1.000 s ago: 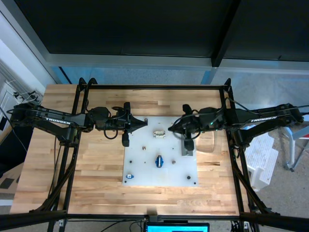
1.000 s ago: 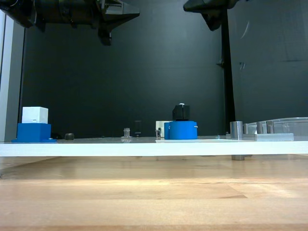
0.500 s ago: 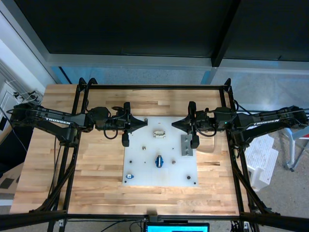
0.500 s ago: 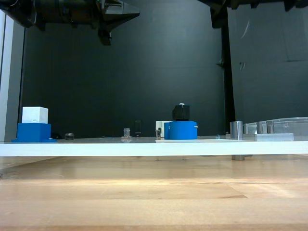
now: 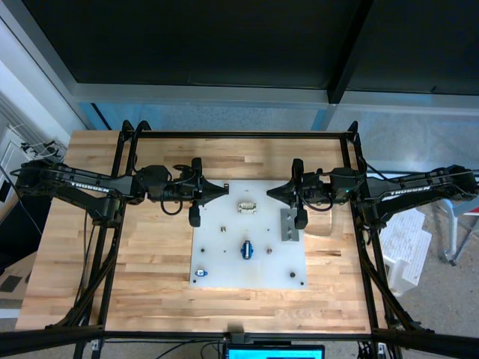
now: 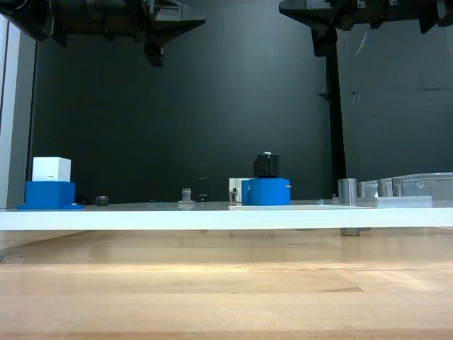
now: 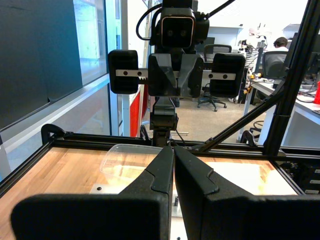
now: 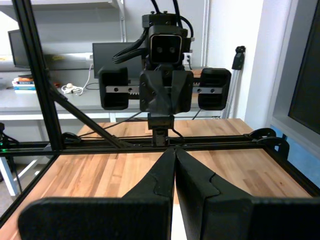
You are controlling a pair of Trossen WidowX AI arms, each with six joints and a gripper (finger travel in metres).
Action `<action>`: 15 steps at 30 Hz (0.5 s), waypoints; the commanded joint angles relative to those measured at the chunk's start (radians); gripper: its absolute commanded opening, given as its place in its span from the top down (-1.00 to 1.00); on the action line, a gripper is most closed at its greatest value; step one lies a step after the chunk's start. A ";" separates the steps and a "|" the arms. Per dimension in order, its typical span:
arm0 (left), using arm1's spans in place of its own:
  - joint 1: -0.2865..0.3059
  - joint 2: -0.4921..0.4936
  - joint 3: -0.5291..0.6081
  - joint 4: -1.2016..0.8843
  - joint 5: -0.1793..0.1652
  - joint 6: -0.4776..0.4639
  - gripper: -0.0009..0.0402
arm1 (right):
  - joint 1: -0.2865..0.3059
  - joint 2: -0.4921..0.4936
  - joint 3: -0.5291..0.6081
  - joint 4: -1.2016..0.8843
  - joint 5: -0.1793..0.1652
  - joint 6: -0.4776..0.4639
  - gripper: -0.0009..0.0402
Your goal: Pick the 16mm cylinder and install on the taskboard
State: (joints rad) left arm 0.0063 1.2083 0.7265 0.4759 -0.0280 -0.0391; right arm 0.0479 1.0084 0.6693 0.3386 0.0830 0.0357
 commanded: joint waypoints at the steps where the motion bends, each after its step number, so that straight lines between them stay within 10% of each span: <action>1: 0.000 0.000 0.000 0.000 0.000 0.000 0.95 | -0.019 0.001 0.000 0.017 -0.006 0.000 0.96; 15: 0.000 0.000 0.000 0.000 0.000 0.000 0.95 | -0.029 0.001 -0.059 0.105 0.003 0.019 0.96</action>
State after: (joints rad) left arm 0.0063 1.2083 0.7265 0.4759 -0.0280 -0.0391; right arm 0.0189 1.0088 0.6128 0.4438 0.0837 0.0544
